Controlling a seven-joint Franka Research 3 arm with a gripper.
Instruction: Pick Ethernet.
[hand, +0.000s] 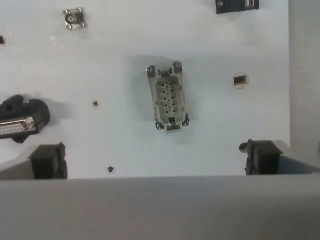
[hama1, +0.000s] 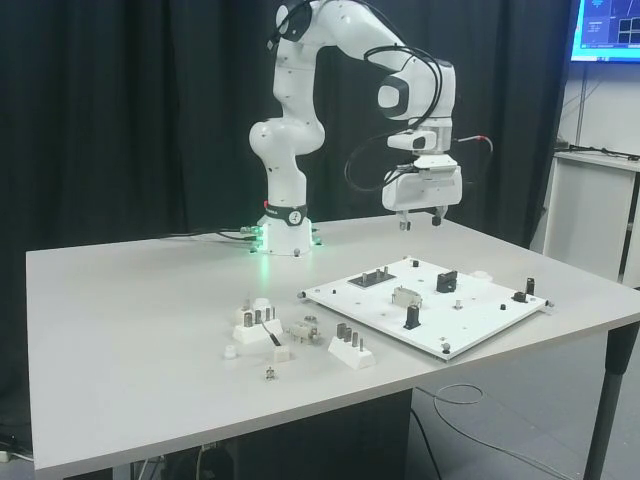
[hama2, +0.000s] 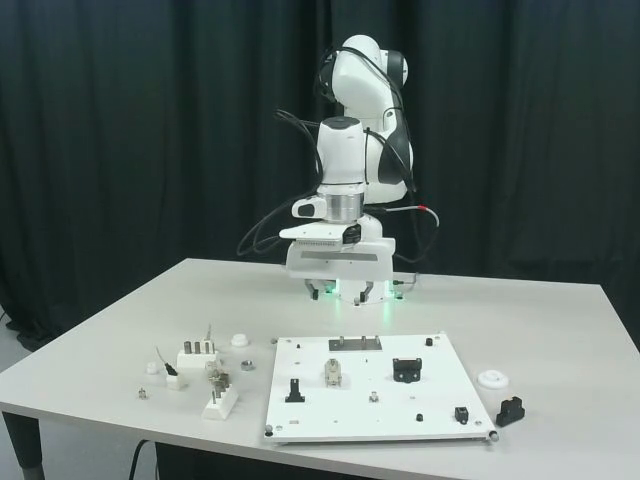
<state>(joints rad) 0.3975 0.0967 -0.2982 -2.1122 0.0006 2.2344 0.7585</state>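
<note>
End effector (hama1: 420, 222) hangs high above far edge of white square board (hama1: 480, 325), black fingers (hand: 48, 161) spread wide, nothing between. We see grey rectangular multi-pin connector (hand: 168, 96) directly beneath on board. Small white holders (hama1: 256, 322) sit on grey desk (hama1: 120, 320) beside board. Ethernet connector: we cannot tell which piece.
</note>
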